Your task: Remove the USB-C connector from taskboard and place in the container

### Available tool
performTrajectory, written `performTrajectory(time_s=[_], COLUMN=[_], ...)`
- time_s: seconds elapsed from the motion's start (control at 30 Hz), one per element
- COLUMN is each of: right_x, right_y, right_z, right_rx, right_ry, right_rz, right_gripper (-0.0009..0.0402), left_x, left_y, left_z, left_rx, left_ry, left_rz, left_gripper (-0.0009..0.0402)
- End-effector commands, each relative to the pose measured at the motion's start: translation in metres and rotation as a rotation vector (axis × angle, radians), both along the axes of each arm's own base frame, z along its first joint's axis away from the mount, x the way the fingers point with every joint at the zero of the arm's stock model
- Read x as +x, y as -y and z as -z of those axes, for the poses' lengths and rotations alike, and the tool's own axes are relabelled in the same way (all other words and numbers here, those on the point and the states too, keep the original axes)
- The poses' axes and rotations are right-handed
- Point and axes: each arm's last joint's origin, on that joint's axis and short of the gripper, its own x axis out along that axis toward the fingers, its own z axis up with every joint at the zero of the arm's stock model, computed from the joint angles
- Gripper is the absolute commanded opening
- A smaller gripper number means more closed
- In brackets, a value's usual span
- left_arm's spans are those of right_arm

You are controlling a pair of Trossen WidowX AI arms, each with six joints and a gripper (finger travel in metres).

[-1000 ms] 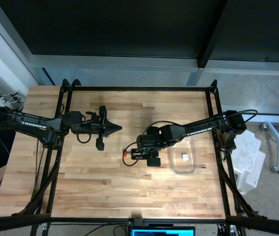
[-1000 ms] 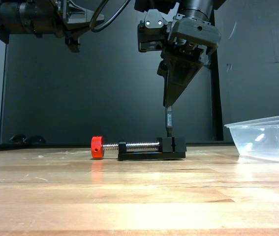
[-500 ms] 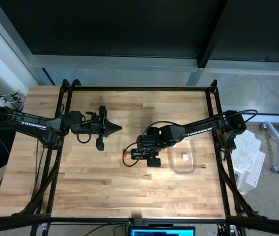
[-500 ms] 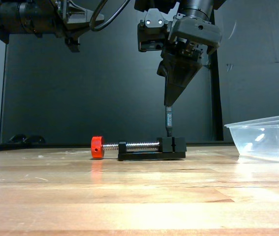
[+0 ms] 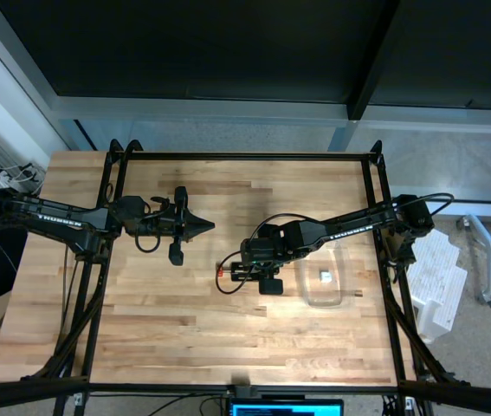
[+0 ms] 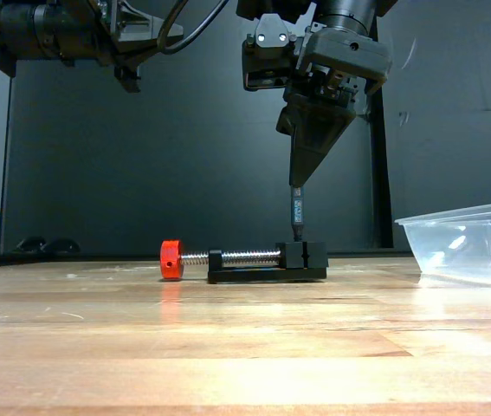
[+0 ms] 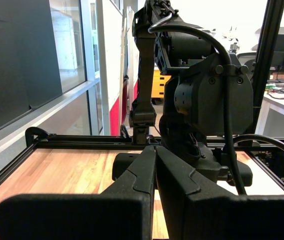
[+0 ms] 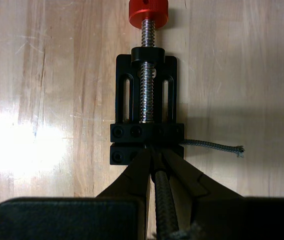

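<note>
Black USB-C connector (image 6: 297,212) stands upright in the taskboard (image 6: 267,262), the right claw (image 6: 296,184) clamped on it. Best to pull straight up, no twisting. Left claw (image 5: 206,227), pressed together, hangs parked well left.

Thin black USB-C connector (image 6: 297,213) stood upright, tip at clamp end of black taskboard (image 6: 267,263); clear container (image 6: 463,248) lay well apart.
</note>
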Motion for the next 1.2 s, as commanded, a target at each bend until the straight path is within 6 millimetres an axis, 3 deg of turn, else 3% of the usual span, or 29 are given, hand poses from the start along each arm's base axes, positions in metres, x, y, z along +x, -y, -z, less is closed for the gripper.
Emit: performTrajectory(time_s=[0.03,0.4,1.2], right_x=[0.000,0.000,-0.007], right_y=[0.000,0.000,0.001], right_z=[0.000,-0.001,-0.024], right_rx=[-0.004,-0.004,-0.004], right_ry=[0.000,0.002,0.038], right_rz=[0.000,-0.002,-0.015], right_gripper=[0.0000,0.0000,0.0000], left_x=[0.000,0.000,0.000], left_y=[0.000,0.000,0.000], left_z=[0.000,0.000,0.000], left_rx=[0.000,0.000,0.000], left_ry=[0.000,0.000,0.000], left_rz=[0.000,0.000,0.000], left_gripper=[0.0000,0.0000,0.0000])
